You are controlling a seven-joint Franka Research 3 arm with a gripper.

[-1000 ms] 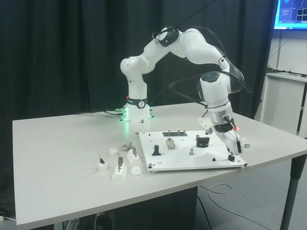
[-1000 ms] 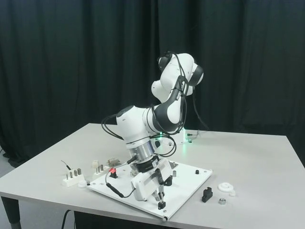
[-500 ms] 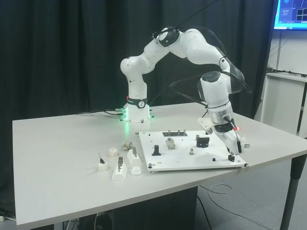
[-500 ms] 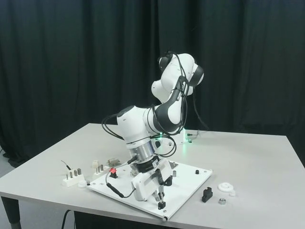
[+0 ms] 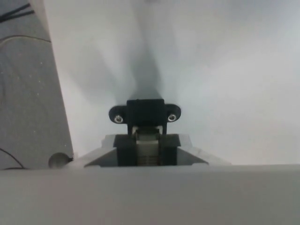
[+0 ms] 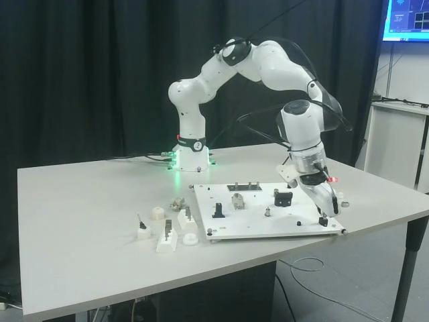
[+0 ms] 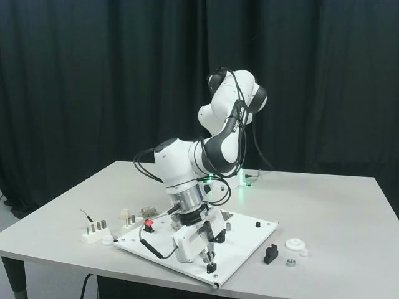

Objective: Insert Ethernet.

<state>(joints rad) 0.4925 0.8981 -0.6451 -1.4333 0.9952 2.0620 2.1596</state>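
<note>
In the wrist view, one black Ethernet socket (image 5: 145,111) is seen bolted to the white board (image 5: 225,84) by two screws, one in each ear. The gripper (image 5: 147,152) is closed on a single Ethernet plug (image 5: 147,149), whose tip is set at the socket's mouth; how deep it sits cannot be told from here.

In the first room view, one white arm (image 6: 268,60) is bent down over the board (image 6: 258,221), and its gripper (image 6: 323,216) is placed at the socket (image 6: 324,221) near the board's corner. Four other fixtures are counted on the board. Beside the board, on the grey table (image 6: 87,221), a group of perhaps six small white parts (image 6: 164,228) is laid.

In the second room view, the socket (image 7: 211,268) is found at the board's near edge under the gripper (image 7: 211,256). Off the board, one black bracket (image 7: 270,253) and one white gear (image 7: 293,244) are seen.
</note>
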